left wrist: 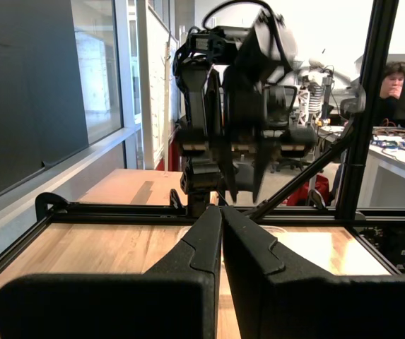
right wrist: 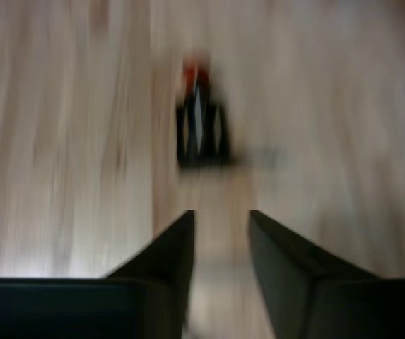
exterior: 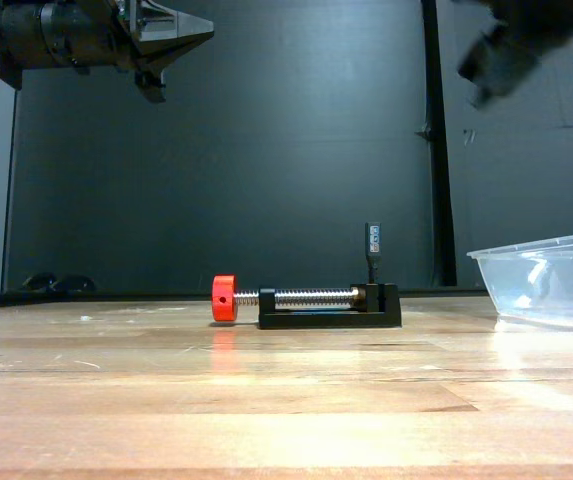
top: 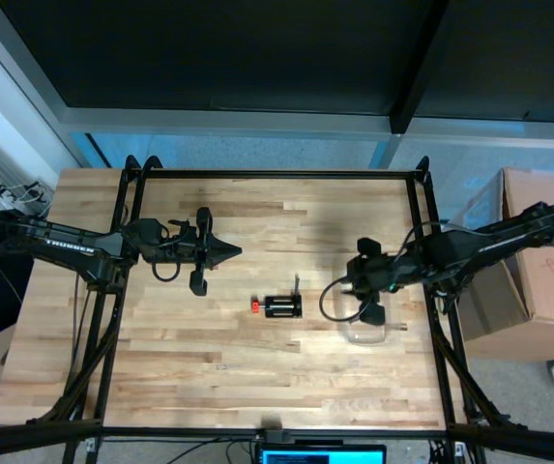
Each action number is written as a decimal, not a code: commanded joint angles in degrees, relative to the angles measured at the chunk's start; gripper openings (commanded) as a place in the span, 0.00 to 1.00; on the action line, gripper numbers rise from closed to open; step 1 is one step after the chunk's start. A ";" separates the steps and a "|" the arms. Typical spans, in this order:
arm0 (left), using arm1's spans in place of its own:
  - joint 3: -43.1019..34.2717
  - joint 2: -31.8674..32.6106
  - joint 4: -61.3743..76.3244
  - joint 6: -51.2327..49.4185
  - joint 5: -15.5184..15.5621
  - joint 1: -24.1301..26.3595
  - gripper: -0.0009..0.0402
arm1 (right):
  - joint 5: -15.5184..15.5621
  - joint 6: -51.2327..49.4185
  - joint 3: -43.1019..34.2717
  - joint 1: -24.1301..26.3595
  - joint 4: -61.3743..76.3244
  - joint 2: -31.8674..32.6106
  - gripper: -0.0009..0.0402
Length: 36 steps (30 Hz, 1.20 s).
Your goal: Remove the USB-C connector from the USB-C receptacle and place in the container
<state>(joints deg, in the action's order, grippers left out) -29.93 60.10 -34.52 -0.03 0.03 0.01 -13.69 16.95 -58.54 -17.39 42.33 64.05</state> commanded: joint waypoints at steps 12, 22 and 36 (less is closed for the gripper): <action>-0.02 0.02 0.00 0.02 0.00 -0.02 0.02 | 0.11 -16.24 17.40 6.97 -51.08 -7.39 0.02; -0.02 0.02 0.00 0.02 0.00 -0.02 0.02 | 9.29 -14.95 22.38 13.84 -63.60 -7.37 0.02; -0.02 0.02 0.00 0.02 0.00 -0.02 0.02 | 10.62 -16.61 22.43 17.29 -65.20 -7.37 0.02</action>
<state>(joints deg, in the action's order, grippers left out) -29.93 60.10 -34.52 -0.03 0.05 0.01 -3.40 0.38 -36.10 -0.21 -22.81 56.64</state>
